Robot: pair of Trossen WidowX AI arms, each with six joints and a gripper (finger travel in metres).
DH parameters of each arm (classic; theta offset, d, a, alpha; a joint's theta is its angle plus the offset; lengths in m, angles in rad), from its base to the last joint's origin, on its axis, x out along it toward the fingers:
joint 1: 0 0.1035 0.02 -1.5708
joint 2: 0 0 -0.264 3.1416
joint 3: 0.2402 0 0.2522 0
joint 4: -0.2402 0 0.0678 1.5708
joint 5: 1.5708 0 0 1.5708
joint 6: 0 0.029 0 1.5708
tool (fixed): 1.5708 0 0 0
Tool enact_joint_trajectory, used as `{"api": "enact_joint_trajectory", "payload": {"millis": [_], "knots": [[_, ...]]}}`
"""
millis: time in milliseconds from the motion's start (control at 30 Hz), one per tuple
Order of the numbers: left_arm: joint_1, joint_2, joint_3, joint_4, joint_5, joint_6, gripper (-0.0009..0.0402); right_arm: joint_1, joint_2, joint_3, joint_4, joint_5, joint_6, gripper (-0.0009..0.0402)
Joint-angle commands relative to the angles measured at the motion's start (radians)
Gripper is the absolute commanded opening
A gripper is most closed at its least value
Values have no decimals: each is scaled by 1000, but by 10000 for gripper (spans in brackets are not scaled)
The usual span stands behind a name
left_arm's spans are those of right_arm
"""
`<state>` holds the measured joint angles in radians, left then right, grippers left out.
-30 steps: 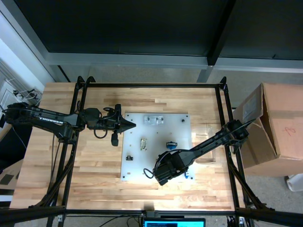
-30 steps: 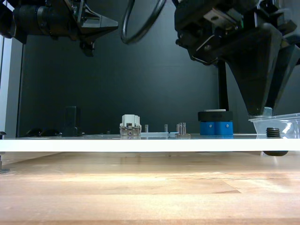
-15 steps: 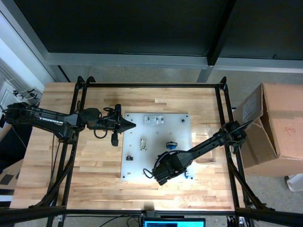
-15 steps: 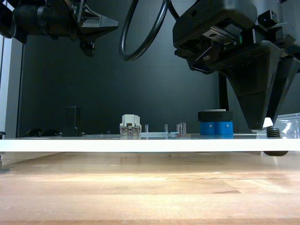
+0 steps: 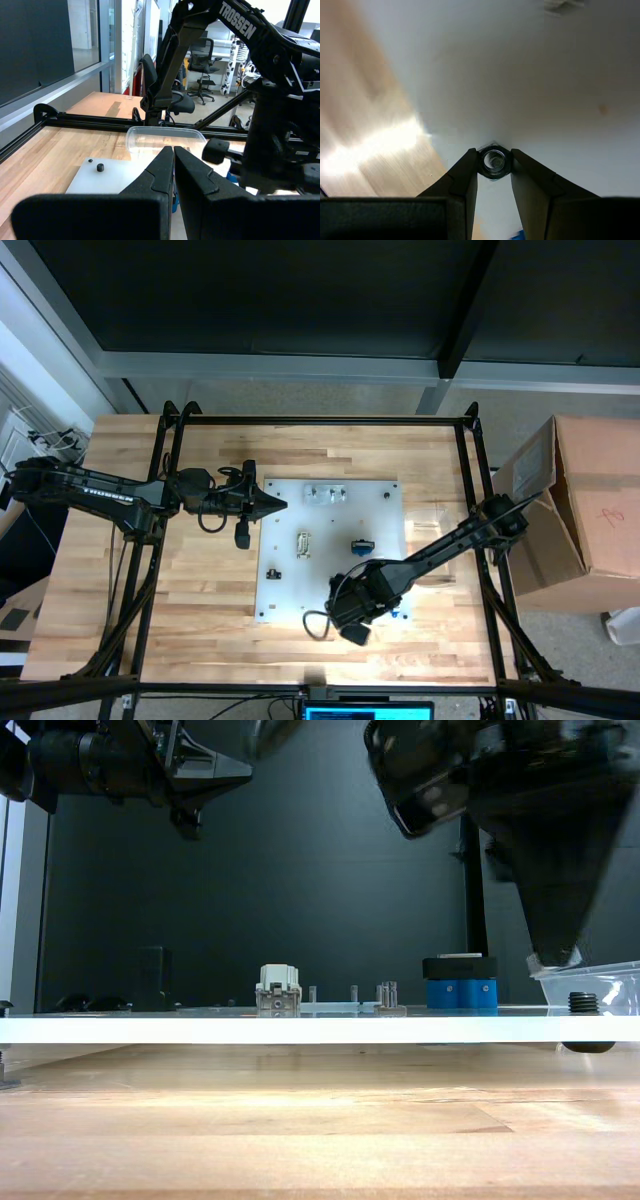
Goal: Pick the M12 nut and place it on its threads and fasten
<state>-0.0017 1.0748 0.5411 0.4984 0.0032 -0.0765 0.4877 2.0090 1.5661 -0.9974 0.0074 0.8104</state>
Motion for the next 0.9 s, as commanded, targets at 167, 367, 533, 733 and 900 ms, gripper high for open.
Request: {"api": "enact_joint_trajectory", "payload": {"millis": [167, 367, 533, 733, 900], "knots": [[0, 0, 0, 0, 0, 0, 0, 10, -2, -12, 5, -4, -656, 12], [0, 0, 0, 0, 0, 0, 0, 10, -7, -31, 25, -4, -907, 12], [0, 0, 0, 0, 0, 0, 0, 10, -7, -57, 39, -3, -955, 12], [0, 0, 0, 0, 0, 0, 0, 2, -11, -63, 44, 1, -984, 12], [0, 0, 0, 0, 0, 0, 0, -1, -13, -84, 50, 0, -988, 12]]}}
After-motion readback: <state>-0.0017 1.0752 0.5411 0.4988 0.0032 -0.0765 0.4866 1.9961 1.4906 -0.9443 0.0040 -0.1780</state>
